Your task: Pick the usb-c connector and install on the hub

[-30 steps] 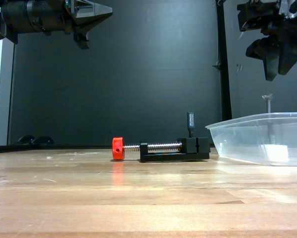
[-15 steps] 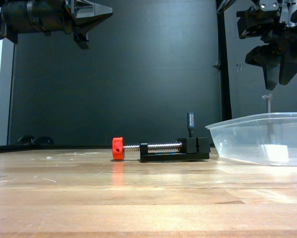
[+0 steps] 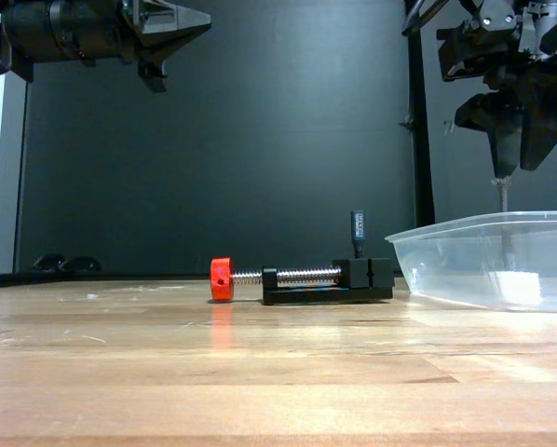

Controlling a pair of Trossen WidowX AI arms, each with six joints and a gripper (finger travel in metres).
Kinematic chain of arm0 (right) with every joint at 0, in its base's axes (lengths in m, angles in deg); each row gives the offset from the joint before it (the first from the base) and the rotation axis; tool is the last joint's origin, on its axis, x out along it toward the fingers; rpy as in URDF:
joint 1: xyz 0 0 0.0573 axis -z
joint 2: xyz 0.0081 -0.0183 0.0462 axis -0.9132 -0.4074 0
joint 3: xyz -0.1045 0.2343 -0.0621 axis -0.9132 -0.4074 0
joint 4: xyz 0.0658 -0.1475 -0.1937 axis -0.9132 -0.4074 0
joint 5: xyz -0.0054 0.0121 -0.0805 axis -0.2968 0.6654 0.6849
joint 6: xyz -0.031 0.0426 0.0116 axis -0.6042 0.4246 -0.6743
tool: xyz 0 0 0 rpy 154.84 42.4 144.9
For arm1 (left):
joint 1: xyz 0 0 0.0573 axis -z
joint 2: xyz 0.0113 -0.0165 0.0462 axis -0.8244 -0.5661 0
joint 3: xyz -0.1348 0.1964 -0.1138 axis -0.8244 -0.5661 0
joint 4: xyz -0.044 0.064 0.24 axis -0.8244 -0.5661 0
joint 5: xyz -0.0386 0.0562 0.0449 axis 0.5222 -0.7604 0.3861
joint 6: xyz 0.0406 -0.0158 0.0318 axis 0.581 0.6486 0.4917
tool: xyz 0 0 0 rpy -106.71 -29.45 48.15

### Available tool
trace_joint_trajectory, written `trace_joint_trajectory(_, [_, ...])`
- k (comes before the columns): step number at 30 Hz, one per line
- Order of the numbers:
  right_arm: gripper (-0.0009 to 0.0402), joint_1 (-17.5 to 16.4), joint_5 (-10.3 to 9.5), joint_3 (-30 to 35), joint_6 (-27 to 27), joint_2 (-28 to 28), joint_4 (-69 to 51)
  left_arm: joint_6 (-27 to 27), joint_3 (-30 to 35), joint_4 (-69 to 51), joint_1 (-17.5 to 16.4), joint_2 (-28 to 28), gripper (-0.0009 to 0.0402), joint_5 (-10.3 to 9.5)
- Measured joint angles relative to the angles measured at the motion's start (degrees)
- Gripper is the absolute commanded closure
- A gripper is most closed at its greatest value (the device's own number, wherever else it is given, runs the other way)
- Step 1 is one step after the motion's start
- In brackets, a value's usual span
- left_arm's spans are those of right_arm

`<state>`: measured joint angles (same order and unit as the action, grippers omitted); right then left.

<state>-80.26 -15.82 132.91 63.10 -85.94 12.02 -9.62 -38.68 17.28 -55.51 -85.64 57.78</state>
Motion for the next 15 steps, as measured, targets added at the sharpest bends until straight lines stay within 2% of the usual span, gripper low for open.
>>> trace_joint_trajectory(15, [0.0226, -0.4, 0.0, 0.0, 0.0, -2.4, 1.6, 0.0, 0.0, 0.0, 0.0, 0.0, 0.0393, 0.0])
